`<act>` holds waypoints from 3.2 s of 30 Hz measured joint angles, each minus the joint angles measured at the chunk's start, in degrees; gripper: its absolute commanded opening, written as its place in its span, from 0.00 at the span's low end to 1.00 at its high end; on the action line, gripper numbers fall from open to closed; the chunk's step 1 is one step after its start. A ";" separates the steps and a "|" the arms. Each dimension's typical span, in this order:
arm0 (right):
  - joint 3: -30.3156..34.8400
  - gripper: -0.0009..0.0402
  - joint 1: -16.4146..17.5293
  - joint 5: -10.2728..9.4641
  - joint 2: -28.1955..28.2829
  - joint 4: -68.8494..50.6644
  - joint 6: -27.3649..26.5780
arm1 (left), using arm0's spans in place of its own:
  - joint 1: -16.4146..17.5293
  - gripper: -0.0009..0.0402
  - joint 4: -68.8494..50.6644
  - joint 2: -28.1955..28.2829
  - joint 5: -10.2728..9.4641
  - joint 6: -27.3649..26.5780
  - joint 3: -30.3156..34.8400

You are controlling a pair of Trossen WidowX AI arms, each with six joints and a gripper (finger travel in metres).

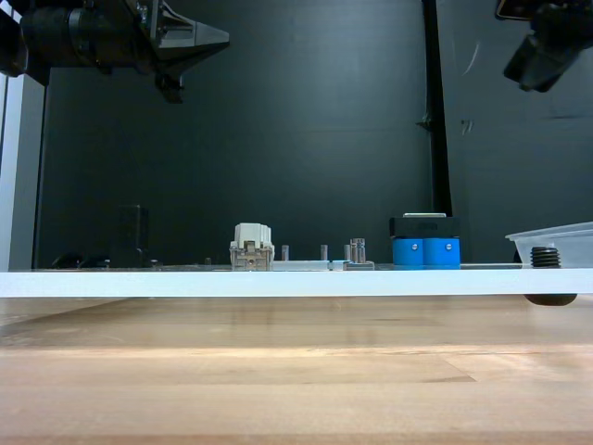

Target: Pick the RJ45 connector and install on taskboard

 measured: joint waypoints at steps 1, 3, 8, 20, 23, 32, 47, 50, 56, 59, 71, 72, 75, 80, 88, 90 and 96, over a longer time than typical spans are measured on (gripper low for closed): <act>0.24 0.02 0.11 0.24 -0.02 -1.64 0.20 | 0.00 0.02 0.00 0.00 0.00 -0.02 0.00; 0.50 0.02 0.79 0.42 0.00 -4.42 1.20 | 0.00 0.02 0.00 0.00 0.00 0.00 0.00; 0.55 0.02 4.20 2.12 0.00 -8.76 4.24 | 0.00 0.02 0.00 0.00 0.02 0.00 0.00; 0.39 0.03 13.25 3.39 0.22 -14.27 12.04 | 0.00 0.02 0.00 0.00 0.02 0.00 -0.02; 0.39 0.05 13.55 3.39 0.68 -14.25 11.98 | 0.00 0.02 0.00 0.00 0.00 0.00 0.00; -2.86 0.26 14.64 3.39 2.71 -14.08 10.80 | 0.00 0.02 0.00 0.00 0.00 0.00 0.00; -12.94 0.49 17.38 3.74 3.72 -5.64 14.03 | 0.00 0.02 0.00 0.00 0.00 -0.02 0.00; -14.38 0.49 19.37 5.38 3.87 -4.70 15.87 | 0.00 0.02 0.00 0.00 0.00 0.00 -0.02; -17.22 0.49 21.20 6.36 3.87 -1.66 18.60 | 0.00 0.02 0.00 0.00 0.00 -0.02 0.00; -18.75 0.49 21.42 6.38 3.87 0.50 18.49 | 0.00 0.02 0.00 0.00 0.02 0.00 -0.02; -21.14 0.49 23.82 6.38 5.86 4.50 18.47 | 0.00 0.02 0.00 0.00 0.00 0.00 -0.02; -21.18 0.49 23.89 6.38 6.08 4.87 18.47 | 0.00 0.02 0.00 0.00 0.02 0.00 0.00; -21.73 0.49 24.02 6.34 6.82 6.43 18.47 | 0.00 0.02 0.00 0.00 0.00 0.00 -0.02; -21.88 0.49 24.20 6.16 8.72 7.61 18.49 | 0.00 0.02 0.00 0.00 0.00 0.00 0.00; -24.79 0.49 24.33 5.90 10.32 12.37 19.34 | 0.00 0.02 0.00 0.00 0.02 0.00 0.00; -25.68 0.49 24.35 5.90 10.49 13.25 19.34 | 0.00 0.02 0.00 0.00 0.00 -0.02 0.00; -25.92 0.48 24.35 5.95 10.64 13.79 19.34 | 0.00 0.02 0.00 0.00 0.02 0.00 -0.02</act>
